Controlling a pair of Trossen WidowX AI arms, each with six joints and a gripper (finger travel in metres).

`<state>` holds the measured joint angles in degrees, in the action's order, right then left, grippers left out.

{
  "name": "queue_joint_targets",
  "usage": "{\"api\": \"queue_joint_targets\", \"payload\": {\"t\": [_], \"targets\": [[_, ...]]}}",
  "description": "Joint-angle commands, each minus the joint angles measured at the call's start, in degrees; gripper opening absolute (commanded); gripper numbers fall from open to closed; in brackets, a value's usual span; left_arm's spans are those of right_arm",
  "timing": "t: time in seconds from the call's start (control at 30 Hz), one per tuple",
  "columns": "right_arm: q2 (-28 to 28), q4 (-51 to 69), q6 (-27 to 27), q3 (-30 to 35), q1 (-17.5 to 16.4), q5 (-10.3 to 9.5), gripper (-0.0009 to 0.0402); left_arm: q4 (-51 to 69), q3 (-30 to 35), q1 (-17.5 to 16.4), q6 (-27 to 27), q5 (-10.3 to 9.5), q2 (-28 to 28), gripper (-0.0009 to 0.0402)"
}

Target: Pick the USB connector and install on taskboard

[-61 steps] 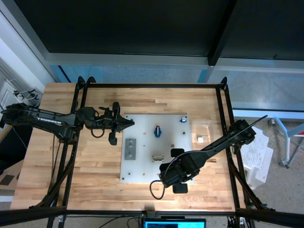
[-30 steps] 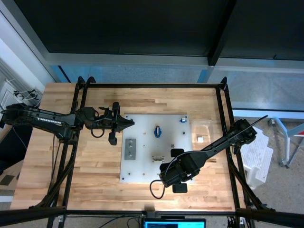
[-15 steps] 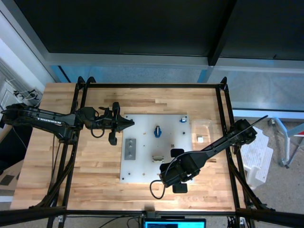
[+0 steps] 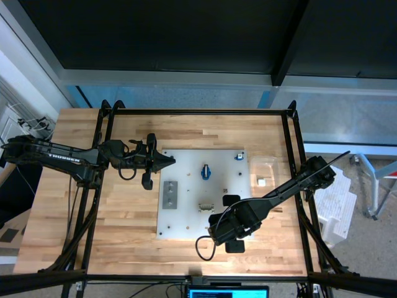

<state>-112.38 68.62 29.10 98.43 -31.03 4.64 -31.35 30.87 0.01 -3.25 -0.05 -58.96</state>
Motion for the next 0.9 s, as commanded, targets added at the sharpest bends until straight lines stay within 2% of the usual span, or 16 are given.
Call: {"api": "queue_joint_targets", "payload": {"t": [0.03, 0.33, 0.43, 0.67, 0.9], "targets": [[0.0, -0.1, 0.0, 0.0, 0.0, -0.20, 0.0000, 0.0, 0.0, 0.0, 0.0, 0.02, 0.0, 0.0000], [0.0, -0.1, 0.0, 0.0, 0.0, -0.17, 0.0001, 0.0, 0.0, 0.0, 0.0, 0.00, 0.0, 0.0000], [0.2, -0.1, 0.0, 0.0, -0.1, -0.15, 0.0012, 0.0, 0.0, 0.0, 0.0, 0.02, 0.0, 0.0000], [0.7, -0.2, 0.0, 0.0, -0.1, -0.09, 0.0066, 0.0, 0.0, 0.0, 0.0, 0.02, 0.0, 0.0000], [1.4, -0.3, 0.5, 0.3, -0.1, 0.37, 0.0140, 0.0, 0.0, 0.0, 0.0, 0.02, 0.0, 0.0000]]}}
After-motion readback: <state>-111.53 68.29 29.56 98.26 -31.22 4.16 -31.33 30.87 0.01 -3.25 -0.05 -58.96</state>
